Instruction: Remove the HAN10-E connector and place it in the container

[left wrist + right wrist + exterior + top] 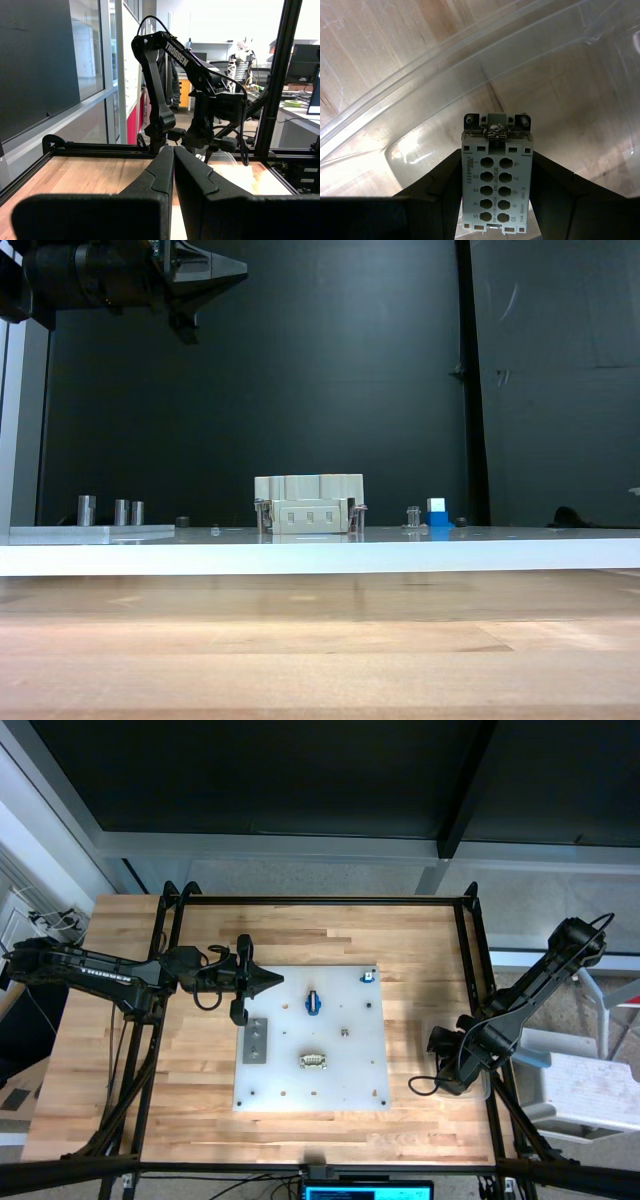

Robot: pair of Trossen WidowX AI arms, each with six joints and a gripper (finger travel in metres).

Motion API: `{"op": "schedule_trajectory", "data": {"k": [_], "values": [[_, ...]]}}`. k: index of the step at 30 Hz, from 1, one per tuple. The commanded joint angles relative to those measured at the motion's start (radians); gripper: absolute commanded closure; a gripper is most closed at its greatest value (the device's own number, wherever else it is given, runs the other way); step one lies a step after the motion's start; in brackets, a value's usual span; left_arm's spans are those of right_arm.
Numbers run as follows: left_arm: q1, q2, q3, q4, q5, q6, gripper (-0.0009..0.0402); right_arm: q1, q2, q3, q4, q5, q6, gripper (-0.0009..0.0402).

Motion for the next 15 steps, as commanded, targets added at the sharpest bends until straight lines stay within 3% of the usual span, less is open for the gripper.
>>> {"op": "schedule_trajectory", "data": {"k": [1,15], "values": [[0.0,0.0,0.0,0.0,0.0,0.0,0.0393,0.0,0.001,0.001,0.002,-0.001,-0.002,0.0369],[0.0,0.0,0.0,0.0,0.0,0.0,0.0393,0.002,0.001,0.001,0.004,-0.001,-0.002,0.0221]]}}
